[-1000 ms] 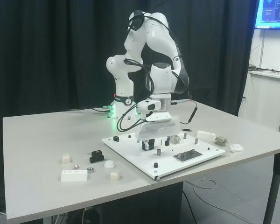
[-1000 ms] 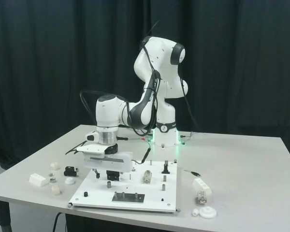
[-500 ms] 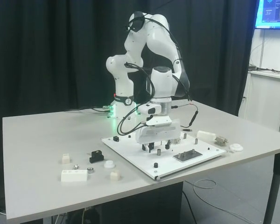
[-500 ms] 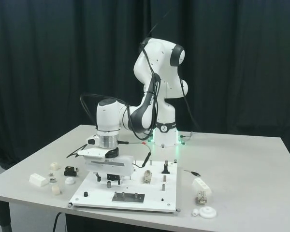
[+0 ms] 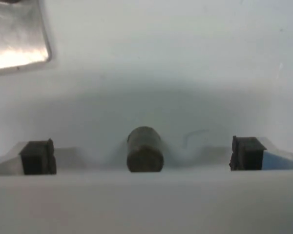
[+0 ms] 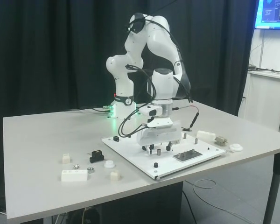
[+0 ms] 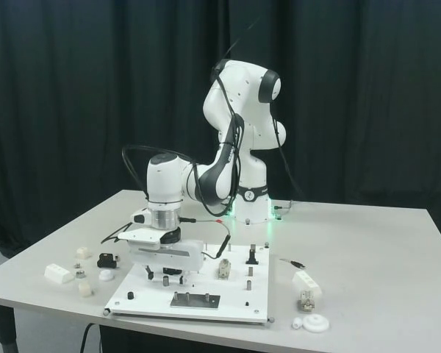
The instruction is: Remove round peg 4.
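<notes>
A short dark grey round peg [image 5: 145,148] stands upright in the white board [image 5: 185,58]. My gripper [image 5: 142,155] is open, and the peg is midway between its two black fingertips [image 5: 37,157], with a wide gap on each side. In the first room view the gripper [image 6: 158,148] is low over the middle of the board [image 6: 130,150], straddling the peg [image 6: 158,152]. From the second room view the gripper [image 7: 165,273] hangs just above the board [image 7: 228,307], and the peg [image 7: 165,280] is partly hidden by the hand.
A metal plate fixture [image 6: 186,155] [image 7: 195,299] [image 5: 17,36] sits on the board close to the gripper. Other small pegs [image 6: 155,165] stand on the board. A white block [image 6: 74,175] and a black part [image 6: 96,155] lie on the table beside it, and white parts [image 6: 206,135] at the other side.
The hand has come down toward the board and shifted slightly. Its fingertips now sit low on either side of the peg. Nothing else has moved.
</notes>
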Controlling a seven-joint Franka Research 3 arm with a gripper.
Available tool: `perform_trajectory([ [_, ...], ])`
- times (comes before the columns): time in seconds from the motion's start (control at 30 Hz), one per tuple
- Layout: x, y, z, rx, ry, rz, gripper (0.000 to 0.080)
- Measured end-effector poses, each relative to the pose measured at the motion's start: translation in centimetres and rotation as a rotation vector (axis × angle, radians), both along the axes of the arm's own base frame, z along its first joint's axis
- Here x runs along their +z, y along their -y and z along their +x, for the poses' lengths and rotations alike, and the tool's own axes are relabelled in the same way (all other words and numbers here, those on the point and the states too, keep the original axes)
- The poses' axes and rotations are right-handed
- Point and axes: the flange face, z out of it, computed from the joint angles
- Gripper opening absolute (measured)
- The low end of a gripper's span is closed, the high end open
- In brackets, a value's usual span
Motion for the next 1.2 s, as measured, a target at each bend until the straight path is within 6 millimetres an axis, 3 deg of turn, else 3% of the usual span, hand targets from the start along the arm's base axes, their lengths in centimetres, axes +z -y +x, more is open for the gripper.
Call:
perform_trajectory([
  [0.43, -0.32, 0.03, 0.02, -0.006, -0.004, 0.0, 0.08],
  [0.47, -0.36, 0.02, 0.01, -0.006, -0.005, 0.0, 0.0699],
  [0.7, -0.65, -0.07, 0.06, -0.004, -0.008, -0.001, 0.0699],
  [0.77, -0.71, -0.08, 0.07, -0.004, -0.009, -0.001, 0.0366],
  [0.97, -0.95, 0.13, 0.05, -0.009, -0.012, 0.0, 0.0366],
  [1.0, -0.95, 0.15, 0.06, -0.009, -0.013, 0.001, 0.0184],
  [1.2, -0.9, 0.26, 0.17, -0.011, -0.016, 0.008, 0.0153],
])
